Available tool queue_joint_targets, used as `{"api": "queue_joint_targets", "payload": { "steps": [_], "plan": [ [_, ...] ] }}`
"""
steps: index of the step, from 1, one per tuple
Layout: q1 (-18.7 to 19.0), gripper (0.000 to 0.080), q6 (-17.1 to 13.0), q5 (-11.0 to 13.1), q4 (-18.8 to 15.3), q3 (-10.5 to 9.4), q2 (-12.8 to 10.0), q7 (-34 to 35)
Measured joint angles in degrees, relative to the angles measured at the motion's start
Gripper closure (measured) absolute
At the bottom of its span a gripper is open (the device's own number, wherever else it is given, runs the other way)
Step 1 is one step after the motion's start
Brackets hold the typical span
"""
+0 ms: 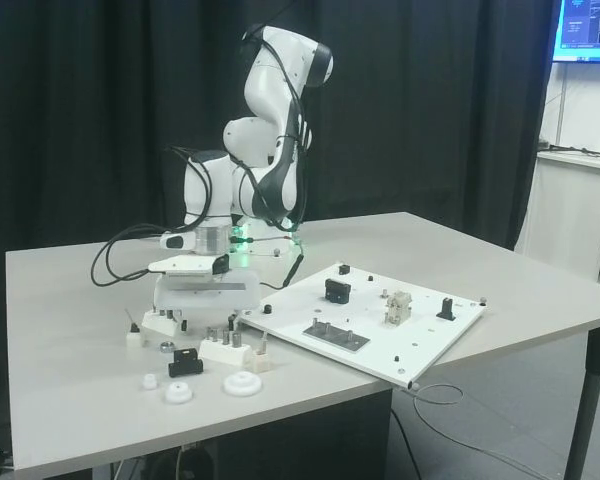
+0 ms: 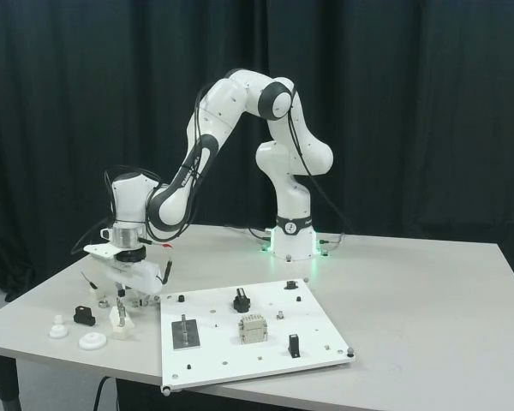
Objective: Pick BNC.
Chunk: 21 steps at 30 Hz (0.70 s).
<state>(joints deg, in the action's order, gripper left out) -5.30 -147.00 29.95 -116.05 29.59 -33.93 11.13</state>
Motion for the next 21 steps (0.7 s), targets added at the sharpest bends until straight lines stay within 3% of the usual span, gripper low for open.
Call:
{"api": "queue_joint_targets", "payload": {
  "steps": [17,18,21],
  "plan": [
    [-0.07,0.0003,0.00,2.40,0.00,-0.20,-1.28,-3.32],
    [-0.07,0.0100,0.00,2.45,0.00,-0.22,-1.32,-3.42],
    [-0.07,0.0100,0.00,2.52,0.00,-0.27,-1.44,-3.55]
  ]
}}
